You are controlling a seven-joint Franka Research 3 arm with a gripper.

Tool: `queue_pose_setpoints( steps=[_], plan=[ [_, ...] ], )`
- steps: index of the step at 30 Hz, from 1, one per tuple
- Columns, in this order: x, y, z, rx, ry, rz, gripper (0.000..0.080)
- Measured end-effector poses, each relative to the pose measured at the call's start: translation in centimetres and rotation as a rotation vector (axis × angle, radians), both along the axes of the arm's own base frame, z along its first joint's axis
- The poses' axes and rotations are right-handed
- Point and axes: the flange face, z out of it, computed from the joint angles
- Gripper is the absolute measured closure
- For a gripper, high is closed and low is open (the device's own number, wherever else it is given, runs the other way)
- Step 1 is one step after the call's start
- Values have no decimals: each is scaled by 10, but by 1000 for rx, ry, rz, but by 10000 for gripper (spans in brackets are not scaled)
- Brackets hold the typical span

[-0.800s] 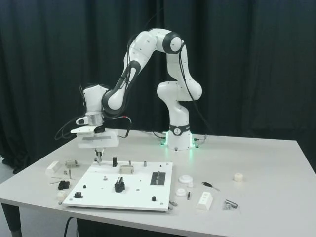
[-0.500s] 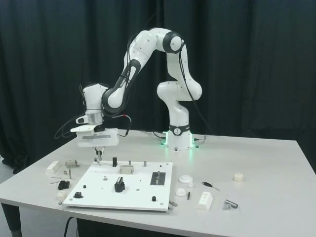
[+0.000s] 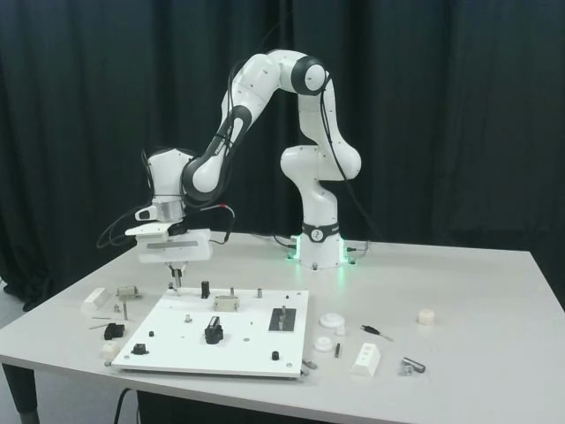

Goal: Place square peg 4.

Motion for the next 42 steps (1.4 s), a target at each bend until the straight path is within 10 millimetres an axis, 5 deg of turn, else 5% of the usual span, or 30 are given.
queue_pose_setpoints(
  steps=[19,32,42],
  plan=[
    [10,-7,12,-18,-20,7,707],
    [17,-38,25,-99,-24,-2,707],
    [33,-60,14,-153,15,10,707]
  ],
)
